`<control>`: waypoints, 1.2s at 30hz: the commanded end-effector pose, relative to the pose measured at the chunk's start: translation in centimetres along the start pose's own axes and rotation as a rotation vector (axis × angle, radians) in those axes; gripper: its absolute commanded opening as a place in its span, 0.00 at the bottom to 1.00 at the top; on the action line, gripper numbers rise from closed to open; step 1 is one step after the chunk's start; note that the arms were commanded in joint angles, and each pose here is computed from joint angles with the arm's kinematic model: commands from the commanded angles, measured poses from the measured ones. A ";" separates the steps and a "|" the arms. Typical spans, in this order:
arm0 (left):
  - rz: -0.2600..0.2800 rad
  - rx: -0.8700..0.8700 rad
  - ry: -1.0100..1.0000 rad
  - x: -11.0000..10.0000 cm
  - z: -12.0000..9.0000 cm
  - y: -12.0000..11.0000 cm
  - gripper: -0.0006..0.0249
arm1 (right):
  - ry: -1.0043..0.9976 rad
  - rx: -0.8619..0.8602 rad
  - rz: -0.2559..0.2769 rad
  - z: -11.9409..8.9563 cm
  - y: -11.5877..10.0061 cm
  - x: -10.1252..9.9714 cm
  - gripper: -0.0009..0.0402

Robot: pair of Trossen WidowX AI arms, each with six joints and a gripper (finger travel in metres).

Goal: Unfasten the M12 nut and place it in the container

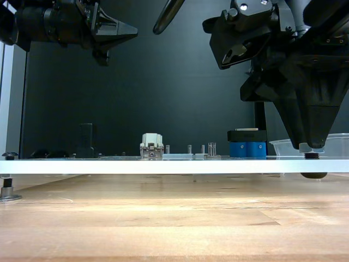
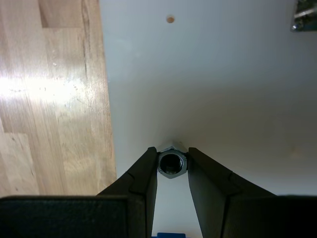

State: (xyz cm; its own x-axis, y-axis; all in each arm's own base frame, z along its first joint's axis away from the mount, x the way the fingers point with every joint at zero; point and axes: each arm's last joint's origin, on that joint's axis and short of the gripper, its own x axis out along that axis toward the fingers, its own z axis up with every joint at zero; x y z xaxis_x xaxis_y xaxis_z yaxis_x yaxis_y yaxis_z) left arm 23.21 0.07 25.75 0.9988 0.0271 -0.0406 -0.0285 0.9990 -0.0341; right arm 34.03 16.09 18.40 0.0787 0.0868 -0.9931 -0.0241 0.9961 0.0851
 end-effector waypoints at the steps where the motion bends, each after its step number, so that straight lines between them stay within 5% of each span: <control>1: 0.000 0.000 0.000 0.0 0.0 0.0 0.02 | 0.002 -0.047 -0.001 0.0 0.0 0.0 0.07; 11: 0.000 0.000 0.000 0.0 0.0 0.0 0.02 | 0.001 -0.059 -0.001 0.0 0.0 0.0 0.11; 26: 0.000 0.000 0.000 0.0 0.0 0.0 0.02 | -0.022 -0.062 0.009 -0.1 0.0 -0.9 0.46; 36: 0.000 0.000 0.000 0.0 0.0 0.0 0.02 | -0.055 -0.012 0.038 -1.1 -0.1 -3.7 0.42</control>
State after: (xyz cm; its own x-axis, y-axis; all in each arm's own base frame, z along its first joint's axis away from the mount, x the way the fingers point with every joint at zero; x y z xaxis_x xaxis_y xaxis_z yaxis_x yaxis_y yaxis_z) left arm 23.21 0.07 25.77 0.9988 0.0271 -0.0398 -0.0284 0.9990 -0.0338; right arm 32.78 15.59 21.68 0.1257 0.1134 -0.9856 -0.0512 0.9929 0.1077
